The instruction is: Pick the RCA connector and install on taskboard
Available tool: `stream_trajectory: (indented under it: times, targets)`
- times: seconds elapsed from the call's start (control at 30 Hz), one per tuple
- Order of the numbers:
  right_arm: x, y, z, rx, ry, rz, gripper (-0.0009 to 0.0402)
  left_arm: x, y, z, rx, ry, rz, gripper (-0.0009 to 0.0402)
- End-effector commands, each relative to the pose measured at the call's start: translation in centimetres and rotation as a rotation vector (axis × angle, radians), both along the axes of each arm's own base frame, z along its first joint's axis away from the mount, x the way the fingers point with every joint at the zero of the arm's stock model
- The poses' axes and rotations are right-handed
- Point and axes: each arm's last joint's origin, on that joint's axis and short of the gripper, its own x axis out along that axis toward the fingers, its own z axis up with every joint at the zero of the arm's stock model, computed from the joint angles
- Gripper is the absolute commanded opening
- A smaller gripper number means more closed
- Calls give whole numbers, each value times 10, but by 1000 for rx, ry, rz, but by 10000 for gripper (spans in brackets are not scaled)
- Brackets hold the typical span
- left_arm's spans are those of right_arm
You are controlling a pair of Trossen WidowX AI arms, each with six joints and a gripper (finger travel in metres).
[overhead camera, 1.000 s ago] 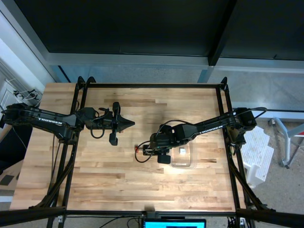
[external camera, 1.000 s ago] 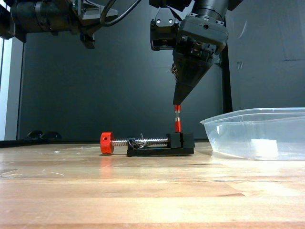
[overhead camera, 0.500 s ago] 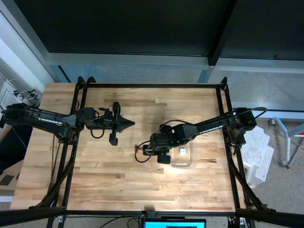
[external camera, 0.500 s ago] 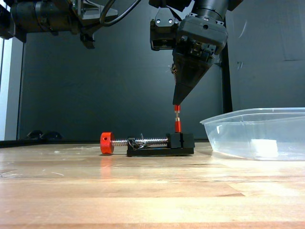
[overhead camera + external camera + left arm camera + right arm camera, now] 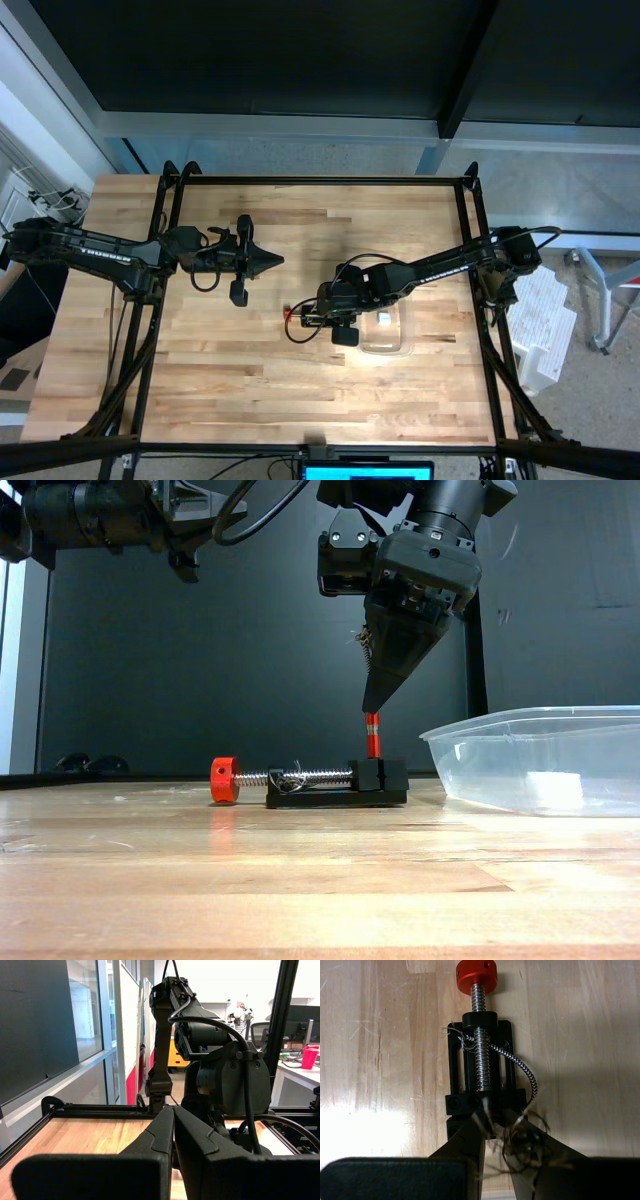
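Note:
The taskboard (image 5: 335,785) is a small black block with a threaded rod and a red knob (image 5: 224,779), lying on the wooden table (image 5: 200,380). My right gripper (image 5: 372,706) points straight down over its right end, shut on the RCA connector (image 5: 372,736). The connector is a thin red pin with a silvery band, standing upright with its lower end at the block's top. In the right wrist view the fingertips (image 5: 479,1127) close over the block's end (image 5: 485,1102), beside a braided wire. My left gripper (image 5: 173,1112) is shut and hovers far left of the taskboard (image 5: 300,315).
A clear plastic tray (image 5: 470,742) sits right of the taskboard with a small white piece (image 5: 555,790) inside. The tray (image 5: 400,345) lies close under the right arm. A black frame (image 5: 320,181) borders the table.
My right gripper has come down slightly, carrying the connector lower onto the taskboard, so less of the pin shows below the fingertips. The left arm has not moved.

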Motion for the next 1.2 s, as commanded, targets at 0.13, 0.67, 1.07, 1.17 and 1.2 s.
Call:
stream_trajectory:
  times: [0.13, 0.67, 1.07, 1.17, 1.2]
  targets:
    - [-1, 0, -5, -1, 1, 1, 0, 0, 0, 0, 0, 0, 0, 0]
    - [-2, -1, -9, -1, -2, 0, 0, 0, 0, 0, 0, 0, 0, 0]
    - [-4, -1, -14, -1, 1, 0, 0, 0, 0, 0, 0, 0, 0, 0]
    - [-4, -1, -14, -2, 2, 0, 0, 0, 0, 0, 0, 0, 0, 0]
    - [-4, -1, -14, -2, 2, 0, 0, 0, 0, 0, 0, 0, 0, 0]
